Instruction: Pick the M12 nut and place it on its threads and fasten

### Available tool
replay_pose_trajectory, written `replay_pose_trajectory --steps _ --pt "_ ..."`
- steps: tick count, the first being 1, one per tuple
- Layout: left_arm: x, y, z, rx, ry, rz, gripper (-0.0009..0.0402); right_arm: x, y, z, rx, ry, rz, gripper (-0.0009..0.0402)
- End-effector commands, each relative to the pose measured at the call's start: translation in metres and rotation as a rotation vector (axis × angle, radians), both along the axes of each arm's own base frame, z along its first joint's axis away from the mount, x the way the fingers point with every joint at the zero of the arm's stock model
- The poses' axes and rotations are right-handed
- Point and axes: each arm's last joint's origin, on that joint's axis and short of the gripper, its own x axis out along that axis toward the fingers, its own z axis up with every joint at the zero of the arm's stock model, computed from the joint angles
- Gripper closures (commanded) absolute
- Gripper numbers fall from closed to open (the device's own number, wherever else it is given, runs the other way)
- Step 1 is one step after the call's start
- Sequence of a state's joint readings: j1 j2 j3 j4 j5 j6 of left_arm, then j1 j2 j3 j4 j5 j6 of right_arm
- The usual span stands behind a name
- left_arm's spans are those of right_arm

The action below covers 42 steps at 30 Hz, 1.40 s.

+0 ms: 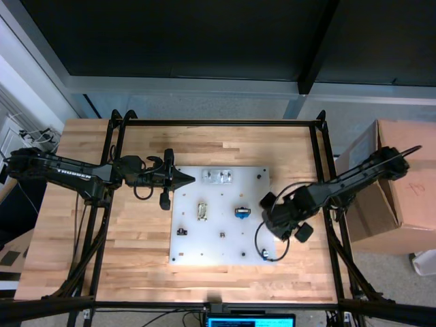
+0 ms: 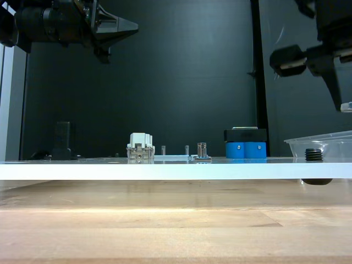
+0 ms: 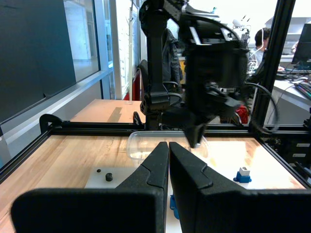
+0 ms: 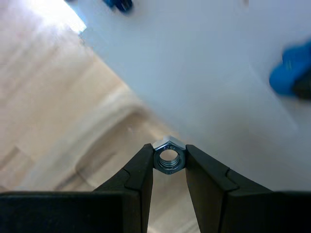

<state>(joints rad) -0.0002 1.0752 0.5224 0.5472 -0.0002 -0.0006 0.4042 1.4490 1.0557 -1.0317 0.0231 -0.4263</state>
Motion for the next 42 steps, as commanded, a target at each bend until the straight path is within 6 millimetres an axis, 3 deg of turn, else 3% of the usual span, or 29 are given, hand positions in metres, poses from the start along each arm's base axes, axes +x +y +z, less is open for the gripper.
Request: replay_pose_trajectory --steps 1,15,20,27,35,42 --pt "0.000 0.000 0.000 0.000 -0.001 0.000 0.0393 0.017 0.015 0.000 -0.004 0.004 0.028 0.0381" --pt "0.000 0.000 0.000 0.000 -0.001 0.000 0.0393 0.083 0.074 0.002 -0.018 0.010 0.165 0.0381" --pt "0.000 0.000 0.000 0.000 -0.001 0.000 0.0393 0.098 0.088 -0.006 -0.044 0.011 0.350 0.0381" --pt "0.000 0.000 0.000 0.000 -0.001 0.000 0.0393 0.111 0.098 -0.015 -0.069 0.021 0.499 0.0381" --pt "0.000 0.000 0.000 0.000 0.000 0.000 0.0393 0.114 0.100 -0.021 -0.086 0.033 0.615 0.0381" --pt "0.000 0.000 0.000 0.000 0.000 0.000 0.0393 0.113 0.099 -0.023 -0.089 0.036 0.627 0.0381"
